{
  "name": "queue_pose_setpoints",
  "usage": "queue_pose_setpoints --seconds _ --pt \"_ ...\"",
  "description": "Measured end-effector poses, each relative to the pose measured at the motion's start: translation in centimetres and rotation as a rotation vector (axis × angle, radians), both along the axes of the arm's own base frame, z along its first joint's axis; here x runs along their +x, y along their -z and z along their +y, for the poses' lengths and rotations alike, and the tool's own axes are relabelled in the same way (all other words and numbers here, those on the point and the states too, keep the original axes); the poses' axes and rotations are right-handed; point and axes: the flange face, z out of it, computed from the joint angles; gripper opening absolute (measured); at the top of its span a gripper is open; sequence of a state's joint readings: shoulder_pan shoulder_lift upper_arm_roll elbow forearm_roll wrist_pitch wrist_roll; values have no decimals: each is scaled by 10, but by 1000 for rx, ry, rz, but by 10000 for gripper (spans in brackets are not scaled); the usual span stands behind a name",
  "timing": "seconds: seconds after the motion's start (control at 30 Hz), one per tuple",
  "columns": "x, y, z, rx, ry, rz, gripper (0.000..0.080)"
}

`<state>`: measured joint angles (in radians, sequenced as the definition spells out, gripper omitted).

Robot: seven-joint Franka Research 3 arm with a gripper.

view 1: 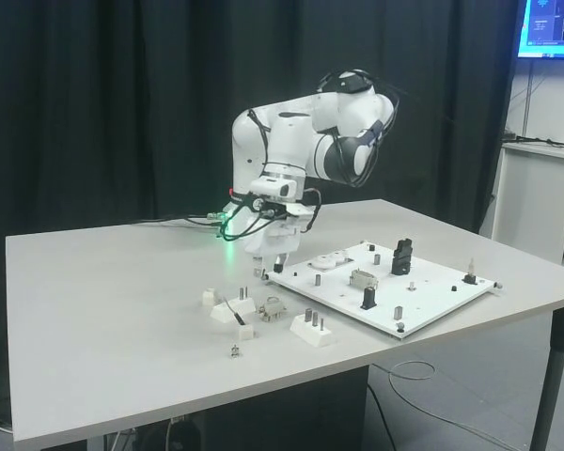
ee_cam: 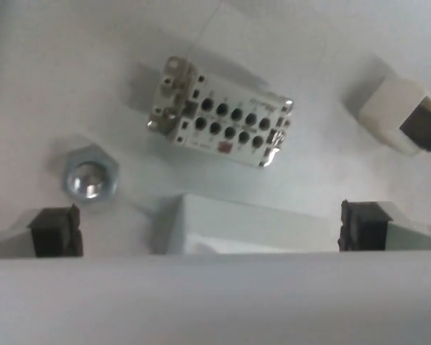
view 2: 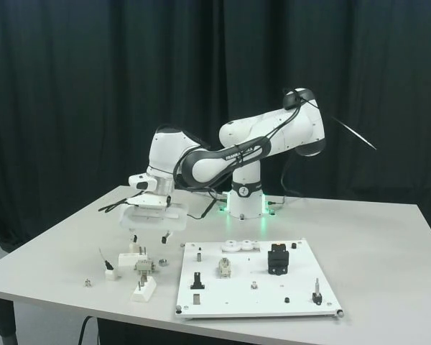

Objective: Pick waterproof.

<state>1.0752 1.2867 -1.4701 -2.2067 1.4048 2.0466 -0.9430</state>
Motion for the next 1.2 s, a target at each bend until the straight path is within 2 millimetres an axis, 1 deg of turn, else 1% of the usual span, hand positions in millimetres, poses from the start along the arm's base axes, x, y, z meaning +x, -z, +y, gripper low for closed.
queue_pose_setpoints --seconds 0.1,0.3,0.53,0.73,1.2 --pt "5 3 0 -11 -13 0 800" --pt "15 7 -1 -36 -130 25 800" --pt "23 8 0 -61 -181 45 800" --pt "28 5 1 -100 -240 69 800" --pt "33 5 7 -121 -274 78 800"
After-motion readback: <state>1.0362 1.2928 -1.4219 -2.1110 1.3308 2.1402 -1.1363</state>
